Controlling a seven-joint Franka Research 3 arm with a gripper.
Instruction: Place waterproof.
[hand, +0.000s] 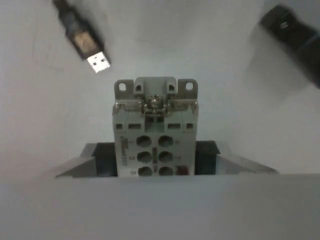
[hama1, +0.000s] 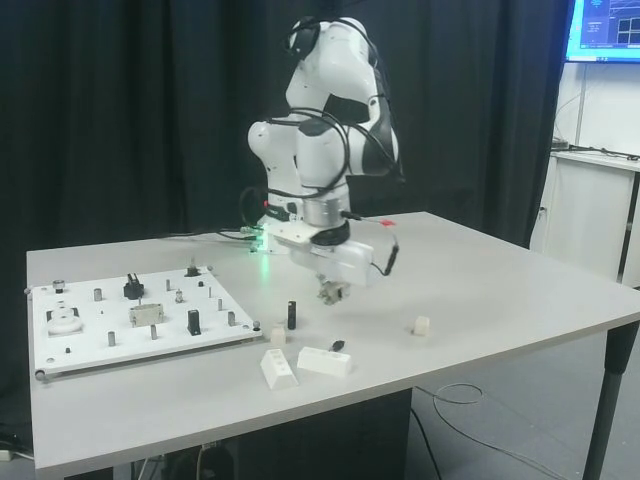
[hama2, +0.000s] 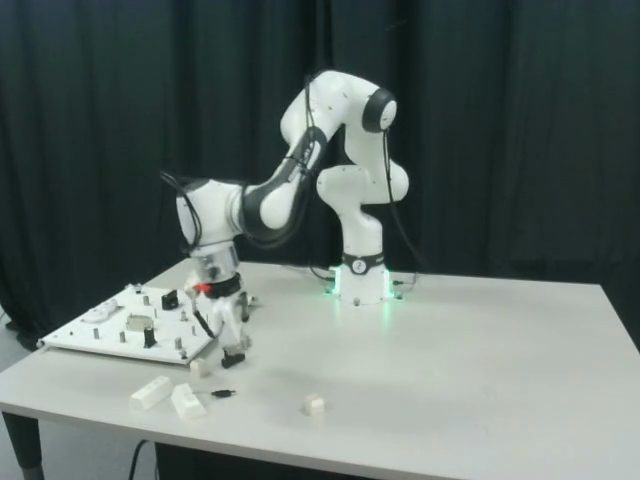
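White arm (hama2: 300, 170) of rounded, glossy segments with black joint bands; black cables run along it. Its base (hama2: 362, 285) glows green, and the wrist seems to bear a small dark marking.

The arm (hama2: 330, 150) is white, with black at its joints and black cables running along it. A green light glows at its base (hama2: 361, 288), and the same green shows behind the arm in the first room view. The tabletop (hama1: 500, 290) is plain grey. A white board (hama1: 135, 320) lies on it, dotted with small grey and black pieces. Just off the board lie two white blocks (hama1: 300, 365) and a small white cube (hama1: 421, 325). The curtain (hama2: 520, 120) behind is black. From the wrist, the connector (hand: 155, 132) is grey with dark round holes in two columns, and the USB plug (hand: 82, 37) is black with a pale metal tip.
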